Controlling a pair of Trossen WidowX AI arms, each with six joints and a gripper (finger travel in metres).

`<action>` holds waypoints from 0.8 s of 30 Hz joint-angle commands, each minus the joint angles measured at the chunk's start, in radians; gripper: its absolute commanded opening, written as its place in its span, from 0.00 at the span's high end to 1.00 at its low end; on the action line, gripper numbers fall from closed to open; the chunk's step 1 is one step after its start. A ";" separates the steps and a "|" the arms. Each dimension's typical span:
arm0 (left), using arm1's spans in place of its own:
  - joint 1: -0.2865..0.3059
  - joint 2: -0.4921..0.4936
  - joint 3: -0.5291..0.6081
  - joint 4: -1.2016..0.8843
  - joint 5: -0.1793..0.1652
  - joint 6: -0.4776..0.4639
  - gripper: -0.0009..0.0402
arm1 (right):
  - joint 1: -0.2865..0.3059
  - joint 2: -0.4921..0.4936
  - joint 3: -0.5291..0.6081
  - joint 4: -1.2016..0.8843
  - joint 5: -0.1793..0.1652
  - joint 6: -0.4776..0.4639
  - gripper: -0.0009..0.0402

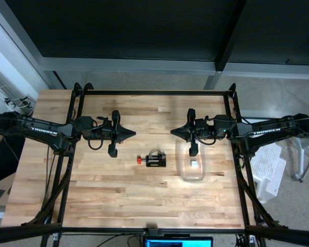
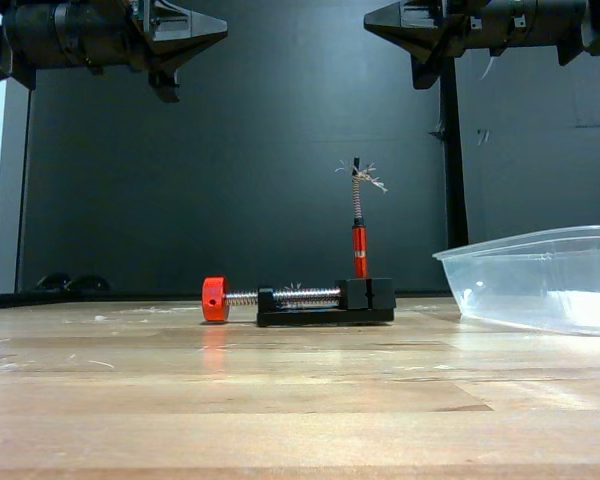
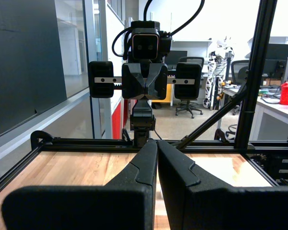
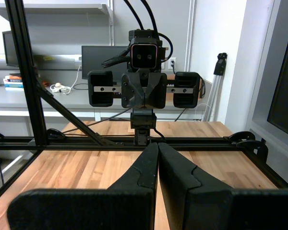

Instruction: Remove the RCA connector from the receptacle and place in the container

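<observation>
My left gripper [image 1: 133, 133] and right gripper [image 1: 173, 132] hover, both pinched closed and empty. Below, between them, the RCA connector [image 2: 360, 250] stands upright in the receptacle [image 2: 325, 300], frayed wire topmost.

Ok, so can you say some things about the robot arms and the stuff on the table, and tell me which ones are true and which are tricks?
1. The RCA connector stands upright in the receptacle. True.
2. The container lies on the left arm's side of the receptacle. False: it lies on the right arm's side.
3. The left gripper is holding the RCA connector. False: it is shut on nothing, up in the air, apart from the receptacle.
4. The right gripper is shut and hangs above the table. True.
5. Nothing lies in the container. False: a small whitish piece lies in it.
</observation>
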 commanded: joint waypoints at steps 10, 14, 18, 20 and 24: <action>0.000 0.001 0.000 0.000 0.000 0.000 0.98 | 0.000 0.000 0.001 0.000 0.000 0.010 0.98; 0.000 0.000 0.000 0.000 0.000 0.000 0.98 | 0.000 0.000 0.005 -0.008 -0.031 0.047 0.98; 0.000 0.000 0.000 0.000 0.000 0.000 0.98 | 0.002 0.002 0.053 -0.161 -0.034 0.064 0.98; 0.000 0.001 0.000 0.000 0.000 0.000 0.98 | 0.003 0.008 0.100 -0.298 -0.034 0.073 0.98; 0.000 0.000 0.000 0.000 0.000 0.000 0.98 | 0.015 0.050 0.210 -0.585 -0.028 0.076 0.98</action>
